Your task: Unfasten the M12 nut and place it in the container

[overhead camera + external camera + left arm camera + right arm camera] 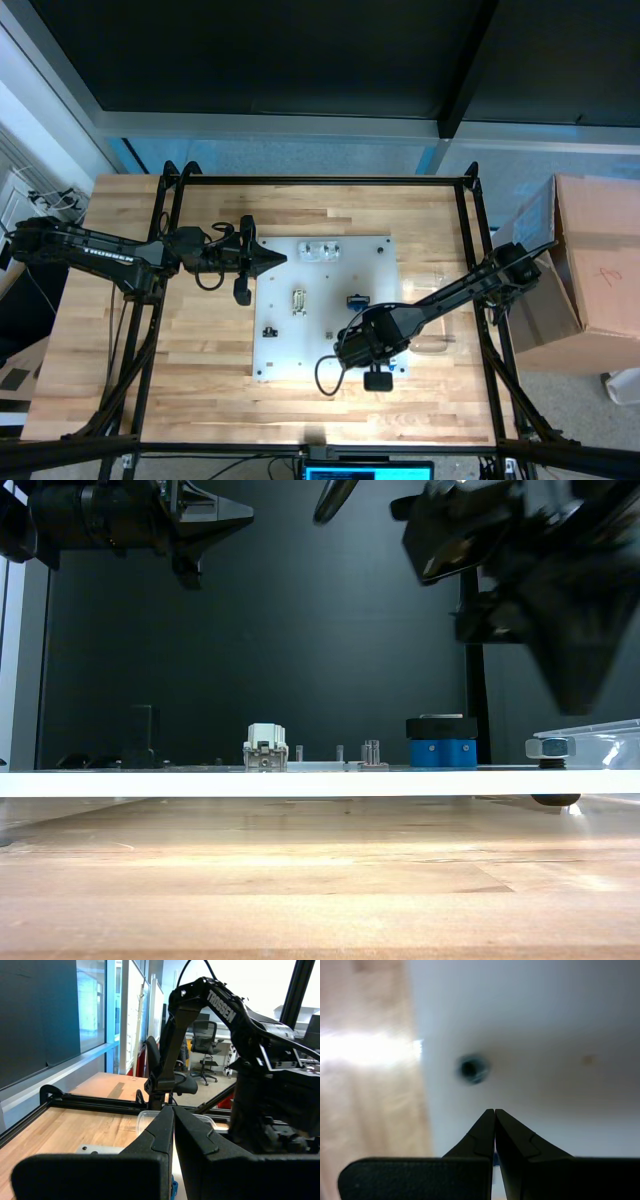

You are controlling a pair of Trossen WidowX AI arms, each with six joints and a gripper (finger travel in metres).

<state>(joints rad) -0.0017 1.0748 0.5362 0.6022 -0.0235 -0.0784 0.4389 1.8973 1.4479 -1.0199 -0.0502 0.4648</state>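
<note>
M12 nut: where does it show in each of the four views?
Low: M12 nut on its stud, before the tray, right gripper above.
High: not made out; right gripper covers that white board corner; left gripper over its far left.
Left wrist: absent.
Right wrist: blurred dark round shape, likely it, past the shut gripper.
Landmark: white board.

The nut is small, silver and hexagonal. It sits level on its stud at the board's near right edge, with a little black showing beneath it. The container, a clear tray, lies just off the board's right edge. Neither gripper holds the nut. The right gripper, fingers together, hangs above the board's near right part. The left gripper, also closed, is over the board's far left edge.
</note>
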